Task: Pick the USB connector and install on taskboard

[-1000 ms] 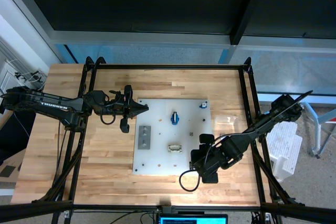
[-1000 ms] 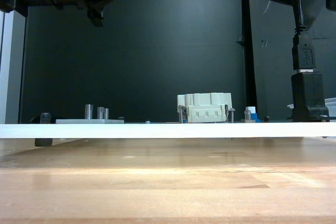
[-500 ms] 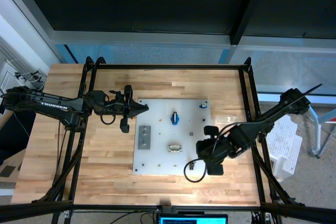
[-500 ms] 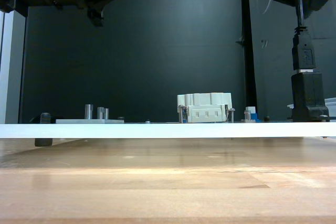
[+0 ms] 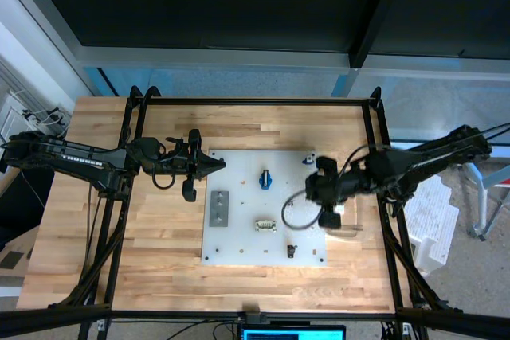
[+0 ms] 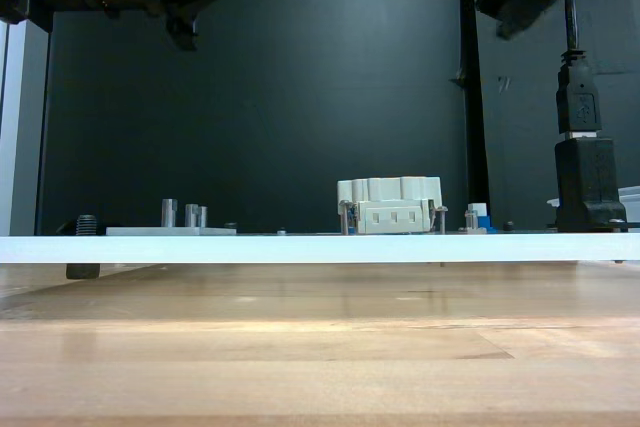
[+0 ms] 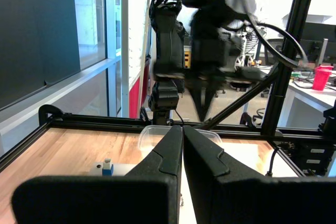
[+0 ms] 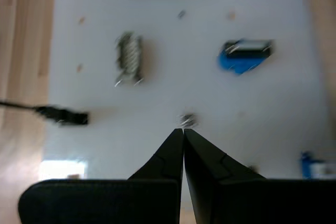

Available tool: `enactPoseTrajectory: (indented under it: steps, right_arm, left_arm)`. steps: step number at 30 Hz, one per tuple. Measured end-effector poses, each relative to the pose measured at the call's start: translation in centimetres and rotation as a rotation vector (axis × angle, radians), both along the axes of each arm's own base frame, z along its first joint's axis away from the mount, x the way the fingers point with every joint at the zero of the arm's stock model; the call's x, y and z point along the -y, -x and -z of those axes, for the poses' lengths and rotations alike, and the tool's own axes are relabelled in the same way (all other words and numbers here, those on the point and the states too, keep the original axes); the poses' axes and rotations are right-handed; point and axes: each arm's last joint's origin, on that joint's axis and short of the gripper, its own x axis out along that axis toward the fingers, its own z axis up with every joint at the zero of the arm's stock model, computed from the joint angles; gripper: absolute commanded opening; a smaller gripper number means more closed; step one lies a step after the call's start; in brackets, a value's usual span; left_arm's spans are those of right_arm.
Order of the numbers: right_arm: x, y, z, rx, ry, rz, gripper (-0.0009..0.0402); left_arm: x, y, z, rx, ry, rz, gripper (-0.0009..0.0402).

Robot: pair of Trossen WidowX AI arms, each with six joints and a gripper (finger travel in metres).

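Wooden desk (image 5: 159, 276) inside a black frame, dark wall behind. The white taskboard (image 5: 239, 236) lies flat at the middle of the high view, bearing a grey plate (image 5: 218, 209), a blue part (image 5: 265, 179) and a beige multi-pin block (image 6: 390, 205).

The USB connector (image 6: 590, 182) stands upright on the taskboard at the lower right of the low view. It appears to be seated in its socket, near the board's near right corner. Its cable (image 5: 288, 214) rises from it and loops over the board toward the right arm.

The right end effector (image 8: 183, 131) hangs above the board's right edge, fingers pressed together and holding nothing, well apart from the connector. The left end effector (image 7: 182, 129) is likewise closed and empty, raised over the board's left edge at the centre left of the high view.

Handling, as a judgement: the connector is small, light and rigid, with a hard moulded body and a metal tip. The cable is springy and may tug it sideways. Any hold belongs on the flat sides of the moulded body, never on the cable. The push should run straight down the socket's axis, since a tilt could jam or bend the tip.
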Motion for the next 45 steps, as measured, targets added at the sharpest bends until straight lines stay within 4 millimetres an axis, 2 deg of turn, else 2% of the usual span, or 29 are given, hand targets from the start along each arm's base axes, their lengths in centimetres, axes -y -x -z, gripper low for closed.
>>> enactPoseTrajectory:
  steps: [7,16,29,37,45]
  right_arm:
    - [3.6,0.7,-1.1,0.159,0.051,0.026,0.0000]
    - [5.7,0.4,-2.1,0.436,0.063,0.000,0.0000]
    - [6.3,0.7,-0.7,0.789,0.031,0.012,0.0000]
    - [6.5,1.2,0.4,0.928,0.011,0.033,0.0000]
    - [6.6,1.6,1.9,0.992,-0.022,0.032,0.0000]
  left_arm:
    - [0.0,0.0,0.0,0.000,0.000,0.000,0.0000]
    - [0.0,0.0,0.0,0.000,0.000,0.000,0.0000]
    - [0.0,0.0,0.0,0.000,0.000,0.000,0.0000]
    - [0.0,0.0,0.0,0.000,0.000,0.000,0.0000]
    - [0.0,0.0,0.0,0.000,0.000,0.000,0.0000]
